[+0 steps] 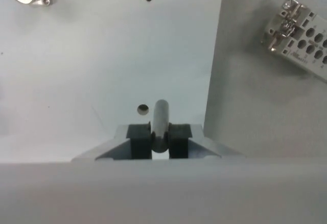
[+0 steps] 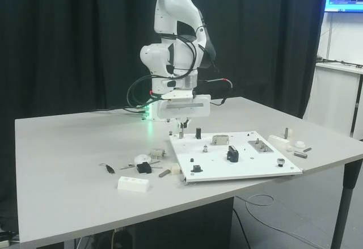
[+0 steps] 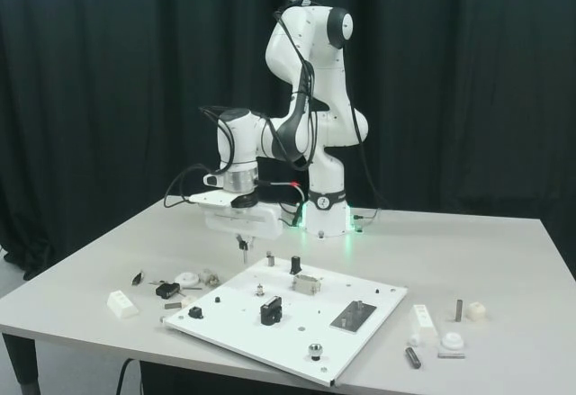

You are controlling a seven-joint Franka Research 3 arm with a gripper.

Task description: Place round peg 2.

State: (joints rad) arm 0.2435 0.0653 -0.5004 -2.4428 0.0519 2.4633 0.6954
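peg (image 1: 161, 122) | held upright between the closed fingers of the gripper (image 1: 160, 141) | tip just beside the hole (image 1: 143, 110), above the board (image 1: 102, 71) | advice: centre over hole, keep vertical, lower slowly

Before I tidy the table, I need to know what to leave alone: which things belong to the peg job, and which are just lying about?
Part of the job:
gripper
grey peg it holds
white board
small hole beside the peg tip

Lying about:
white block
connector off the board
short black rod
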